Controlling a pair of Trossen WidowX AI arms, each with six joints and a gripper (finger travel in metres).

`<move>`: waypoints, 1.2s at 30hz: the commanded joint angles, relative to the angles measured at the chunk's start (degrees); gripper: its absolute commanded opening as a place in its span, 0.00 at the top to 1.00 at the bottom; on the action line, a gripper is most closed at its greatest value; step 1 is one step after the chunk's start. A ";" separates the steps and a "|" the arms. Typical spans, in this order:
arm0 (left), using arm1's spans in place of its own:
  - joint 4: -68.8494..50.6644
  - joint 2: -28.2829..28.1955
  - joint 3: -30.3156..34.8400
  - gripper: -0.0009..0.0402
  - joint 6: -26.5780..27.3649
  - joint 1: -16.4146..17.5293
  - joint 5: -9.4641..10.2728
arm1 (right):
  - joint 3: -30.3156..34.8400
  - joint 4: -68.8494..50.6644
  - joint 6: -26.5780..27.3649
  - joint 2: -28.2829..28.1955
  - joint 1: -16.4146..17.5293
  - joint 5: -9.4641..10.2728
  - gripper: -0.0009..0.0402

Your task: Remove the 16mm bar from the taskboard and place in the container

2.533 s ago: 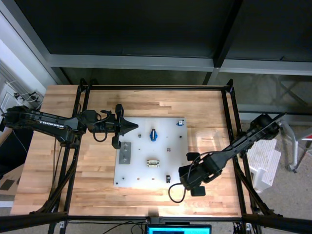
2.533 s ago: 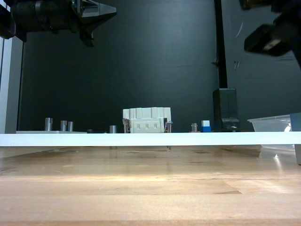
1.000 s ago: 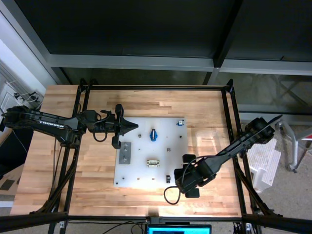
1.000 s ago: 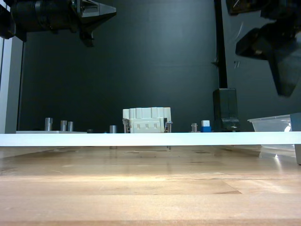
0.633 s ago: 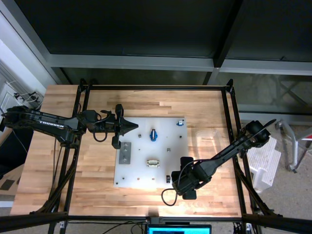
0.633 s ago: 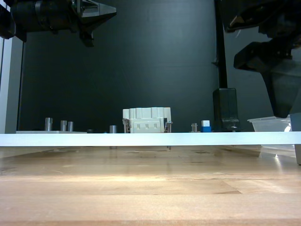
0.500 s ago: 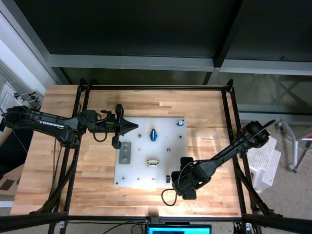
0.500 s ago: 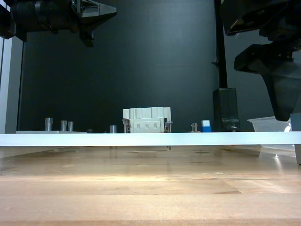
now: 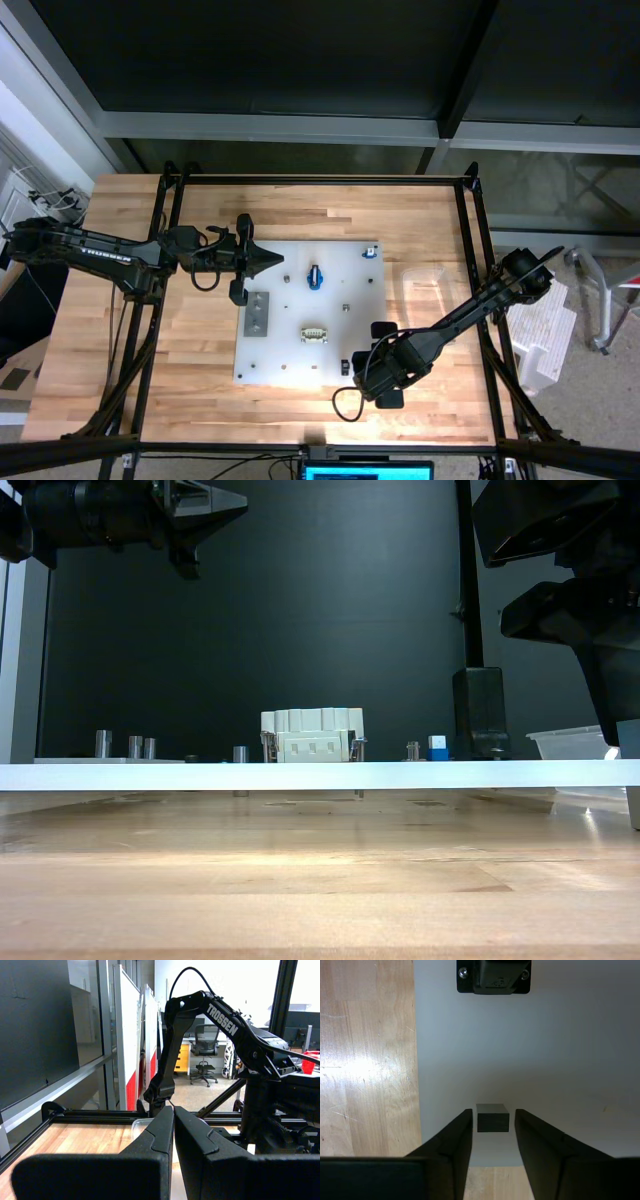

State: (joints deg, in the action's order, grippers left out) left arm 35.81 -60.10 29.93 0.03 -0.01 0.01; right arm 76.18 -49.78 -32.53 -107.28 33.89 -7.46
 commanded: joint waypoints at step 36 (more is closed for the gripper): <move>0.02 -0.02 0.02 0.98 0.00 0.02 0.02 | -0.02 -7.02 0.24 15.52 -0.68 -0.02 0.98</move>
